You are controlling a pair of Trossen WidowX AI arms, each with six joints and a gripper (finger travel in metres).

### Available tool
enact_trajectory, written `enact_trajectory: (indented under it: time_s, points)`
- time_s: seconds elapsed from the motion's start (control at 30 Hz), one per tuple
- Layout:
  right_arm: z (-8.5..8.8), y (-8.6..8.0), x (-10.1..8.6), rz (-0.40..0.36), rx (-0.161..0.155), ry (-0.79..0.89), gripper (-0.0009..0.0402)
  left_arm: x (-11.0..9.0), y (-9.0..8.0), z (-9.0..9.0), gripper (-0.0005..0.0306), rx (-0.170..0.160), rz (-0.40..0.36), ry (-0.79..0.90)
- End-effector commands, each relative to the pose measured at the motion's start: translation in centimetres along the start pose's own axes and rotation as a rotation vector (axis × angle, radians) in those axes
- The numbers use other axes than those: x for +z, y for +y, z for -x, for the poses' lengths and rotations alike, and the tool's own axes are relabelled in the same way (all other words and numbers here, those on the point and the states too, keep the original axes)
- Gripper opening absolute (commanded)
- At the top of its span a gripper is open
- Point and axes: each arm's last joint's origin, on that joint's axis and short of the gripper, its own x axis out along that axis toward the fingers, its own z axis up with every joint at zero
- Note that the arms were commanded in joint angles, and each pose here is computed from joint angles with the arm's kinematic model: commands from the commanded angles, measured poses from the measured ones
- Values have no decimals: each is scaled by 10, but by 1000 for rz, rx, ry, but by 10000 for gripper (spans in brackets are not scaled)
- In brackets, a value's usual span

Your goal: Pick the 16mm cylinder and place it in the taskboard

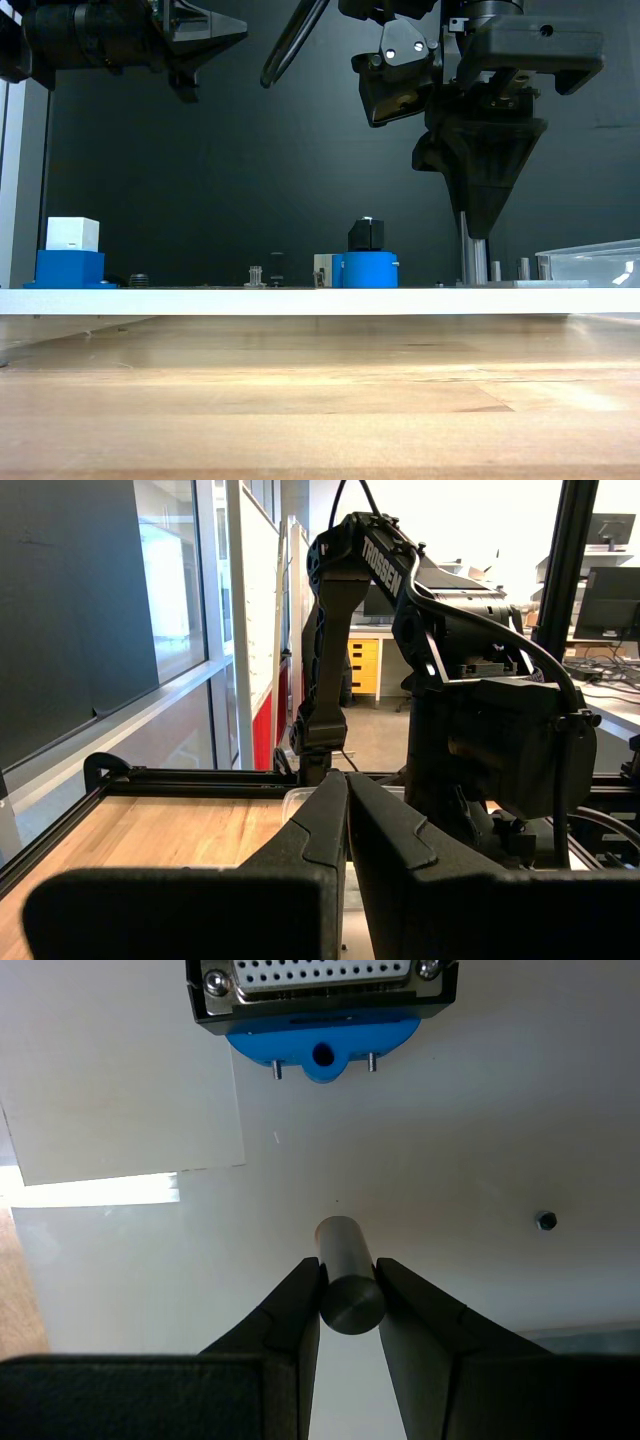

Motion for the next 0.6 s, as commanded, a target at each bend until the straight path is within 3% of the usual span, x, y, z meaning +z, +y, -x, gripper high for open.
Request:
enact_trajectory:
  time_s: [0.03,0.53,0.6]
  points:
    - [-2,0,0,-1,-1,6,43,0,0,0,0,0,0,0]
    - [-2,0,0,0,3,7,43,0,0,0,0,0,0,0]
    - [-3,1,-1,0,16,14,43,0,0,0,0,0,0,0]
